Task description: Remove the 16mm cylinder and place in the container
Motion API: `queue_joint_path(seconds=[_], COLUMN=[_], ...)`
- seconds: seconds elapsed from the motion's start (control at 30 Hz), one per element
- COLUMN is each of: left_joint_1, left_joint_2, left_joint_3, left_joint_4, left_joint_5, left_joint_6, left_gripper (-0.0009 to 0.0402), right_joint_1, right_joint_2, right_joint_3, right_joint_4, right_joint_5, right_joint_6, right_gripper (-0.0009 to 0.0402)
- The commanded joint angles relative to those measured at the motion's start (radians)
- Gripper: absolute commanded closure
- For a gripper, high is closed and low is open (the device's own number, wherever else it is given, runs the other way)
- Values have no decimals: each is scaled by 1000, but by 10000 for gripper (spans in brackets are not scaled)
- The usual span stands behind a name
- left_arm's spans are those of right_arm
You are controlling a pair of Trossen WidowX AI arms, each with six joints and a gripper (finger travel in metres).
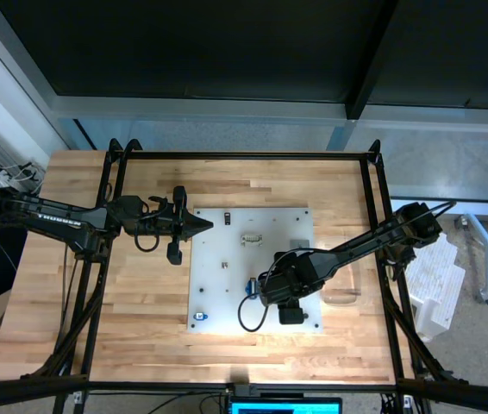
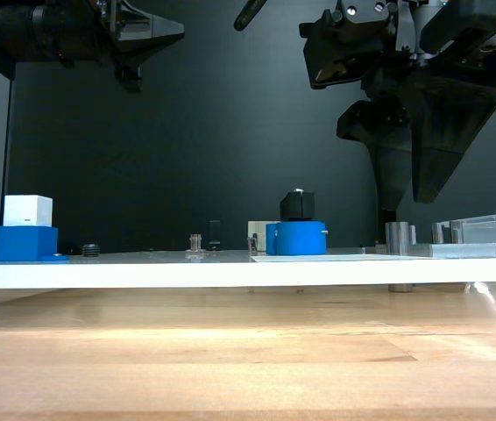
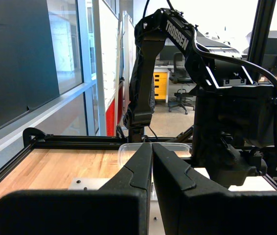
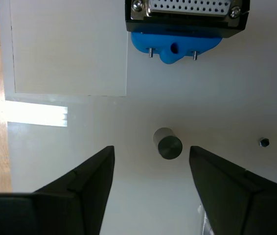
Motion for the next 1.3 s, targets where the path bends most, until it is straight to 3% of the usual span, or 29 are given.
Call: queue_joint_path(seconds=[0.03,0.13,0.87,1.3], left_joint_1=[0,0,0,0], left_joint_2=[0,0,0,0], left_joint_3=[0,0,0,0], left_joint_4=[0,0,0,0], left_joint_5=[0,0,0,0], left_joint_6=[0,0,0,0], left_gripper=[393,393,393,393], right_joint_1=[-5,-5,-19,-24], right_joint_2=[-1,2,3,-1], right_joint_3=[-6,-16,-122,-122], right_joint_4=[4,8,156,150], right_joint_5=[5,26,24,25], right_joint_6=[0,0,-7,-8], right_gripper=[167,168,246,345])
